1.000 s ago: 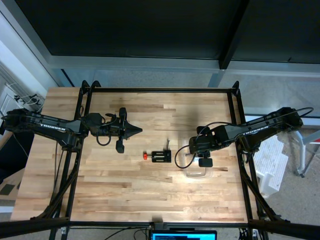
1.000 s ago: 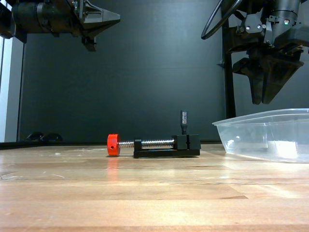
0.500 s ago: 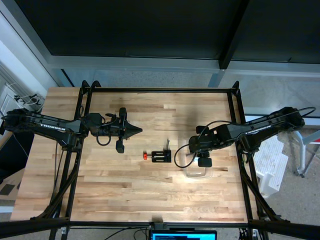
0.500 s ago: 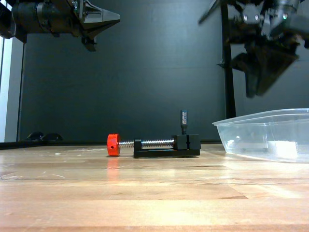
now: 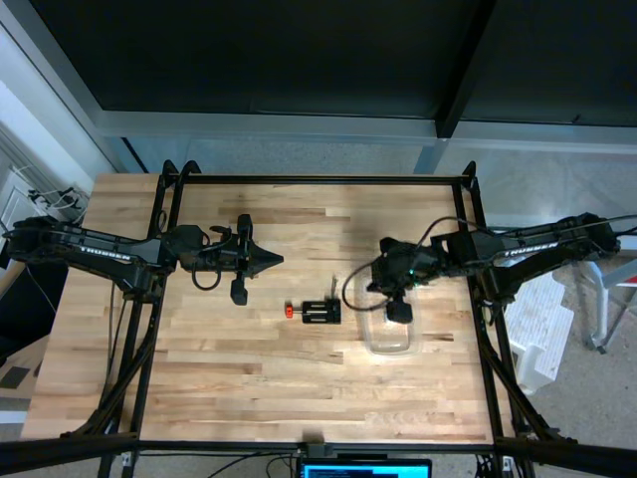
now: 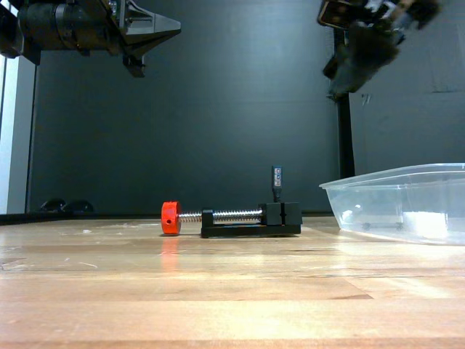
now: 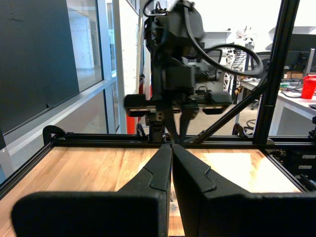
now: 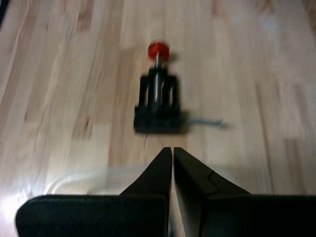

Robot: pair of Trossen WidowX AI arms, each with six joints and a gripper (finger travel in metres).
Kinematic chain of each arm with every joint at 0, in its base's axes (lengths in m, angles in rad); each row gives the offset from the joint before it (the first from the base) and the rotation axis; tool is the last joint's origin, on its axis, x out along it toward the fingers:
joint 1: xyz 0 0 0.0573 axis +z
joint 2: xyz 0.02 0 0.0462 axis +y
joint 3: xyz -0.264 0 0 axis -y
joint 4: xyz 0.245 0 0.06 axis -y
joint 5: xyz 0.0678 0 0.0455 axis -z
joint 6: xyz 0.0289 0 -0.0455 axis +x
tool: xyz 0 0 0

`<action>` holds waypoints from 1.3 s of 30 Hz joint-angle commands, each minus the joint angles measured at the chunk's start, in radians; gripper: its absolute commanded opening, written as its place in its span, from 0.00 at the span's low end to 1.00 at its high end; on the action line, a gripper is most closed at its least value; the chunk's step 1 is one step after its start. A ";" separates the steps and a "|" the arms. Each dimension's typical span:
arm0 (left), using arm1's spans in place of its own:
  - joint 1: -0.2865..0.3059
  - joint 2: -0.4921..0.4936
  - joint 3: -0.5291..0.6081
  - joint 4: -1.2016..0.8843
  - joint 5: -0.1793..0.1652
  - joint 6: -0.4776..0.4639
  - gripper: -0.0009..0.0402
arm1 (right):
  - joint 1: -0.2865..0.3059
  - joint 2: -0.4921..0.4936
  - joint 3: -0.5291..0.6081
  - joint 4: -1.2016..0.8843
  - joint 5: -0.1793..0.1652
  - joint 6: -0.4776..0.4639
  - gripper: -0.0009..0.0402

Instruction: Remove the USB-C connector from taskboard and place in the container

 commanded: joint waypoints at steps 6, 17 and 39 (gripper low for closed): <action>0.000 0.000 0.000 0.000 0.000 0.000 0.02 | -0.061 -0.004 0.000 0.214 -0.005 -0.076 0.02; 0.000 0.000 0.000 0.000 0.000 0.000 0.02 | -0.163 -0.007 -0.013 0.490 -0.094 -0.105 0.02; 0.000 0.000 0.000 0.000 0.000 0.000 0.02 | -0.181 -0.125 -0.328 0.975 -0.050 -0.073 0.02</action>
